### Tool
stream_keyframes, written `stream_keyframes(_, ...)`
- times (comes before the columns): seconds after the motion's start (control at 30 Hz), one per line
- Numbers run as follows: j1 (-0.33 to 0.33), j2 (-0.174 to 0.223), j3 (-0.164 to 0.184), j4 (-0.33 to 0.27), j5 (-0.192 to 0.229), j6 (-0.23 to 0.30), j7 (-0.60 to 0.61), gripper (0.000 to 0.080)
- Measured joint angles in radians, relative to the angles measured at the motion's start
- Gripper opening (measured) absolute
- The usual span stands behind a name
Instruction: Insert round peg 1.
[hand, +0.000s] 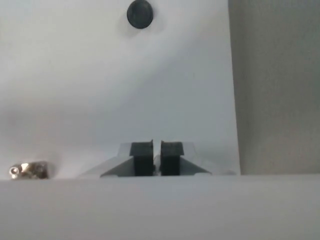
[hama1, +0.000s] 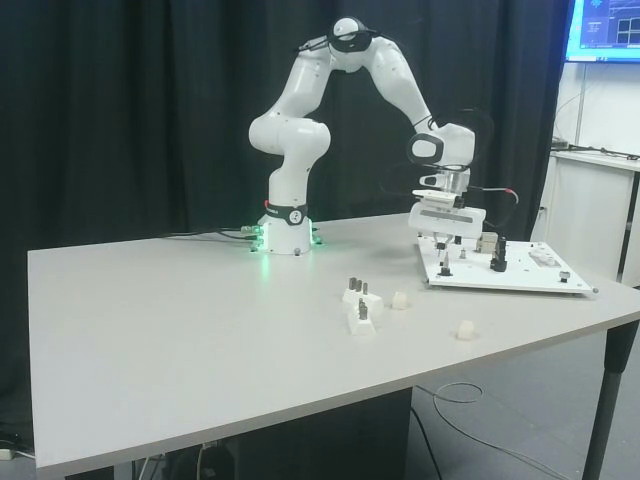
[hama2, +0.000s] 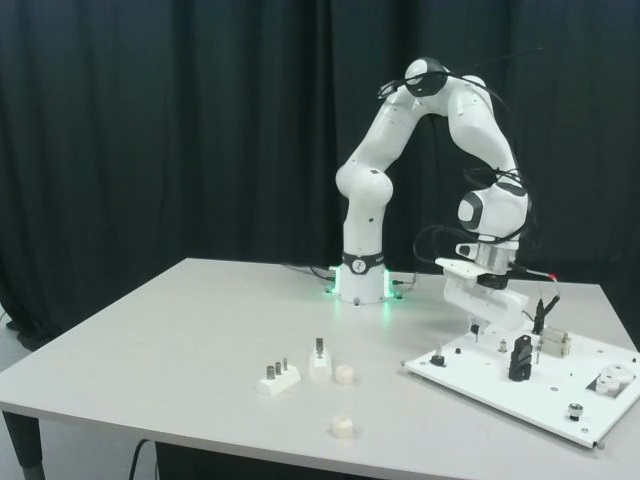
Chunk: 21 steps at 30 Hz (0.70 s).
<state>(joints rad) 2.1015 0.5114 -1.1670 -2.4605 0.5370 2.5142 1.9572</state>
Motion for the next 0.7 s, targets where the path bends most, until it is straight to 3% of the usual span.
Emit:
stream_keyframes(0.5, 0.002, 0.001, -0.003, 0.002, 0.003, -0.003, -0.067, 0.0027)
stream_keyframes(0.7, 0.002, 0.001, -0.02, 0.009, 0.002, -0.023, -0.073, 0.0052)
